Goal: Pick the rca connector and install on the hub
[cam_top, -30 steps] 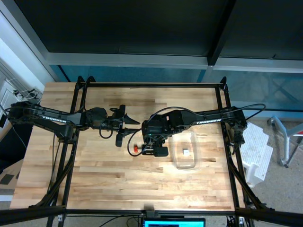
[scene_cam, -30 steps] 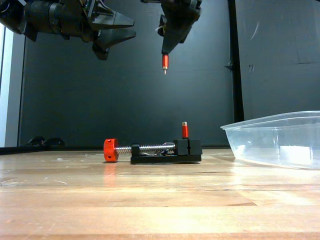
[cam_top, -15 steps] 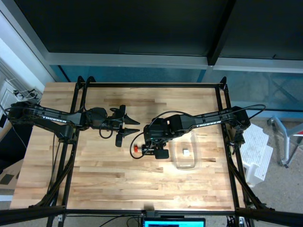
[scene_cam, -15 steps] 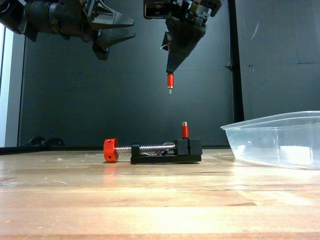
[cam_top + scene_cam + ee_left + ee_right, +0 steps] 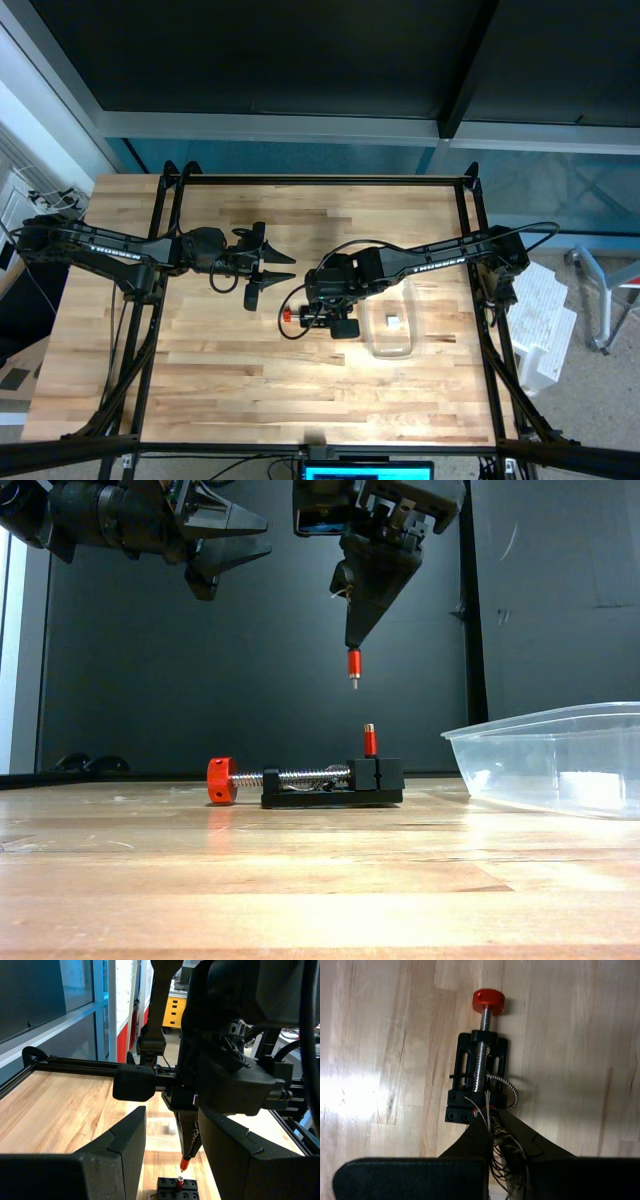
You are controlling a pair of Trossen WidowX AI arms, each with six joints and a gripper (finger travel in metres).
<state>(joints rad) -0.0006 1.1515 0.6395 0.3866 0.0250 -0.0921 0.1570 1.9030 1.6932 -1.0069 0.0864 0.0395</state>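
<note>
While the right gripper point(image 5: 352, 640) clenches the rca connector point(image 5: 353, 667) at the tips of its 2 fingers, the plug hangs in the air directly below those tips, well clear of the table point(image 5: 300, 880). The hub point(image 5: 330, 780) lies flat on the wood beneath the gripper, apart from the plug.

Step in hand, as judged: the pick is done and the carry is ending; this is the alignment phase ahead of insertion. A red upright fitting point(image 5: 369, 738) stands on the hub's block end, below the gripper and a little off its line toward the clear tray point(image 5: 560, 750). If that fitting marks the seat, the next move calls for a small sideways correction toward the tray side, then a straight descent with the plug kept plumb. The exact port cannot be made out.

Orientation: the connector's long axis is vertical, with its red body uppermost in the grip and its silvery pin pointing down at the hub. The hub's long axis is horizontal, running crosswise under the gripper, and its red knob point(image 5: 221, 779) sits at the end farther from the tray.

The left gripper point(image 5: 262, 536) hovers high, off to the side of the right gripper, released, holding nothing.
</note>
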